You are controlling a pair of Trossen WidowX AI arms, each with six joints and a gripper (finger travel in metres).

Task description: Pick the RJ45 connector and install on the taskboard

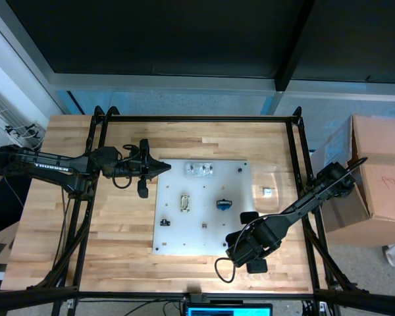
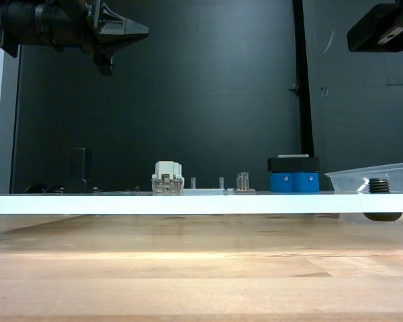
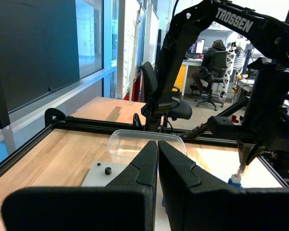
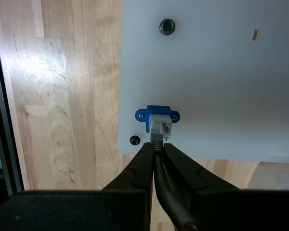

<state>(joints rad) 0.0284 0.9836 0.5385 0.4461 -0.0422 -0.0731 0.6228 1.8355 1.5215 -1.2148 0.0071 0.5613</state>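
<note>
1. The left arm (image 1: 52, 164) comes in from the 9 o'clock edge of the worktop (image 1: 118, 263). It lies stretched out and nearly level, and the low view shows it well above everything on the board.
2. The left tool (image 1: 164, 168) hovers over the 10 o'clock edge of the taskboard (image 1: 184, 230), its fingers pressed together on nothing. We judge it is parked high and to one side so that the near corner stays free for the other arm.
3. The blue seat (image 4: 156, 110) sits on the board by its 5 o'clock corner, close to the edge and just beside a small dark screw.
4. The RJ45 connector (image 4: 160, 126) is held in the right tool (image 4: 156, 146), which is clenched on it just behind the plug, where the cable (image 4: 164, 187) begins.
   - The plug points straight down, in line with the seat.
   - We judge this rear grip leaves the plug body bare so it can enter the seat.
   - In the left wrist view the clear tip is just above the seat's mouth or touching it, and we cannot tell which. By our reading it is not fully in.
5. The right arm (image 1: 316, 194) reaches from the 3 o'clock edge on a diagonal toward the 5 o'clock corner. Its wrist is bent so the tool faces the board squarely, which suits a straight push down.
6. A clear tray (image 3: 123, 147) rests off the board at 3 o'clock, apart from the seat.
</note>
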